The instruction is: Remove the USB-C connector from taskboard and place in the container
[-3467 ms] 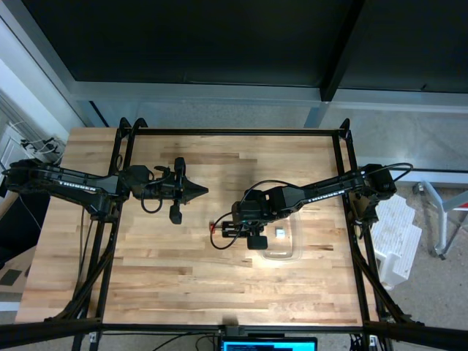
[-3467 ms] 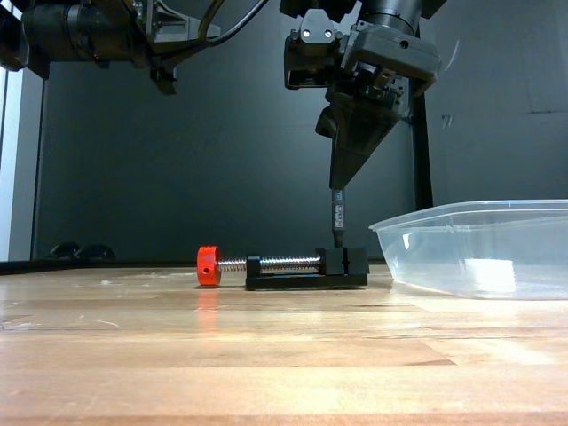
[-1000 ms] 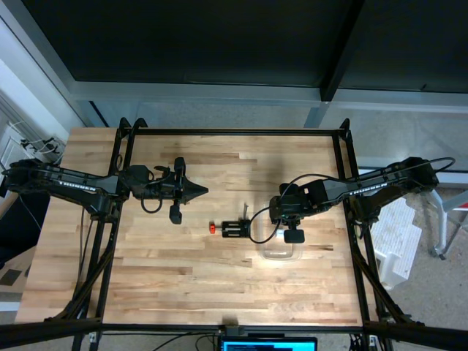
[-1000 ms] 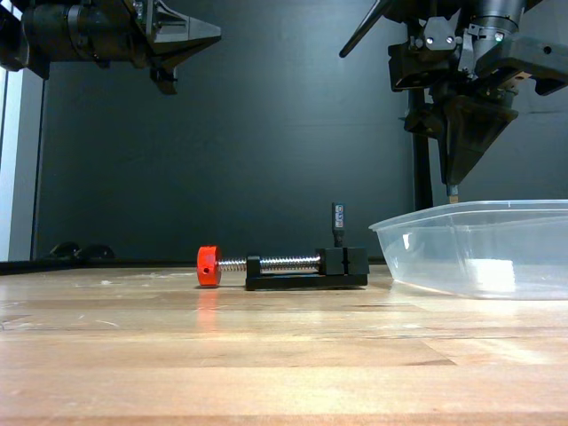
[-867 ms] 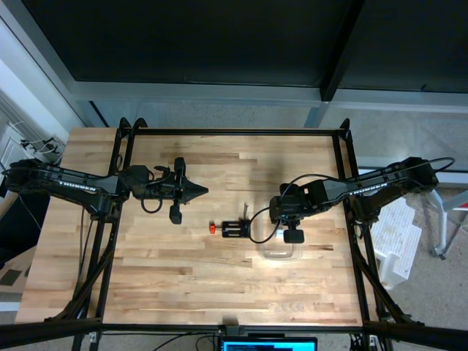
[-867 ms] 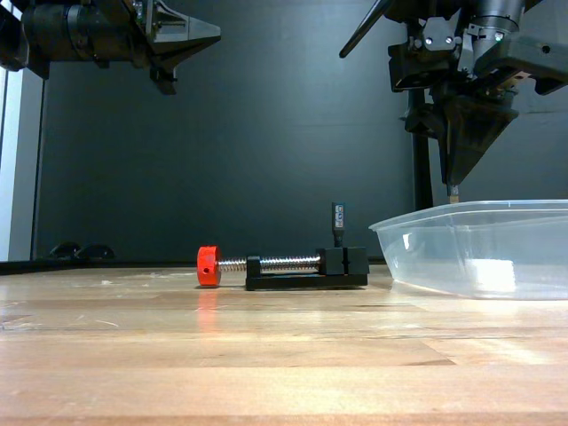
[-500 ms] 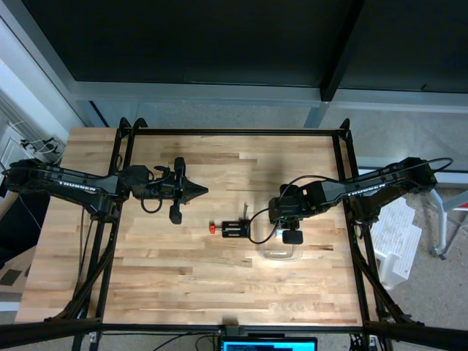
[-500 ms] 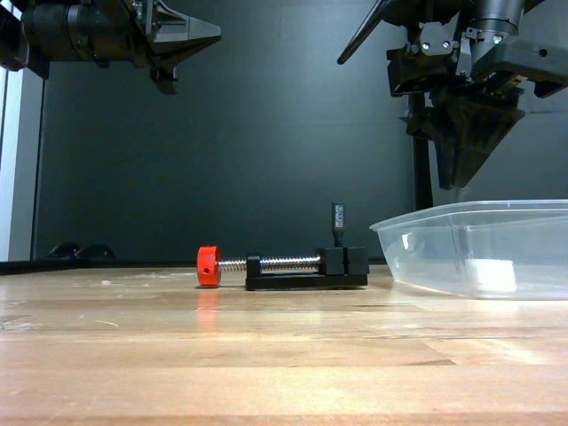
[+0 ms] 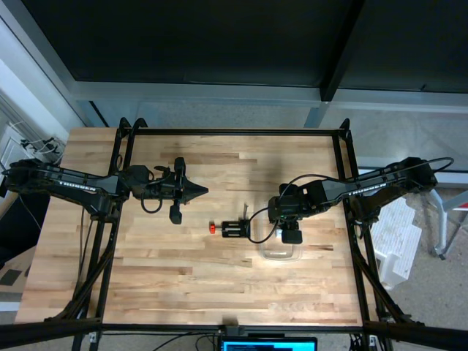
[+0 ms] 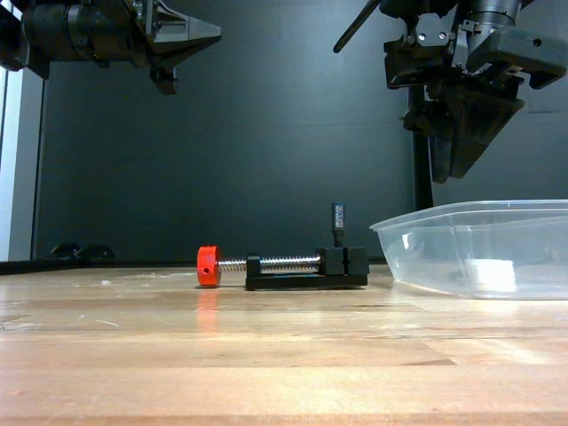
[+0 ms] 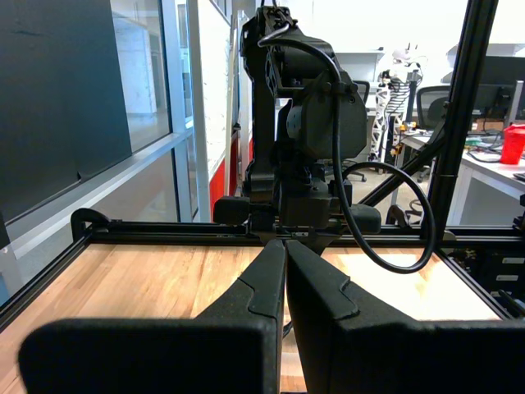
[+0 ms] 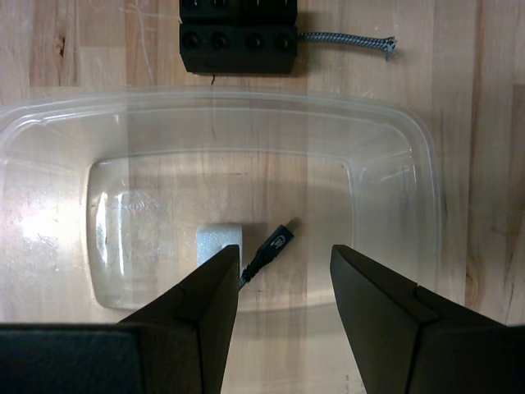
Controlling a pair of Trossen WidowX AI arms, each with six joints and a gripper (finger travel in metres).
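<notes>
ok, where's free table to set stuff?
Bare table runs along the near edge, before the taskboard and container. Crowded at the container: open right gripper above, USB-C connector inside. Left gripper hangs shut, far-left.

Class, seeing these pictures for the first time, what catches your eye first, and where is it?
The right gripper hangs open above the clear container, where the USB-C connector lies beside a small white square piece. Left of the container, the taskboard's red-orange knob stands out on the wooden table. The left gripper sits shut, raised over the table's left side.
</notes>
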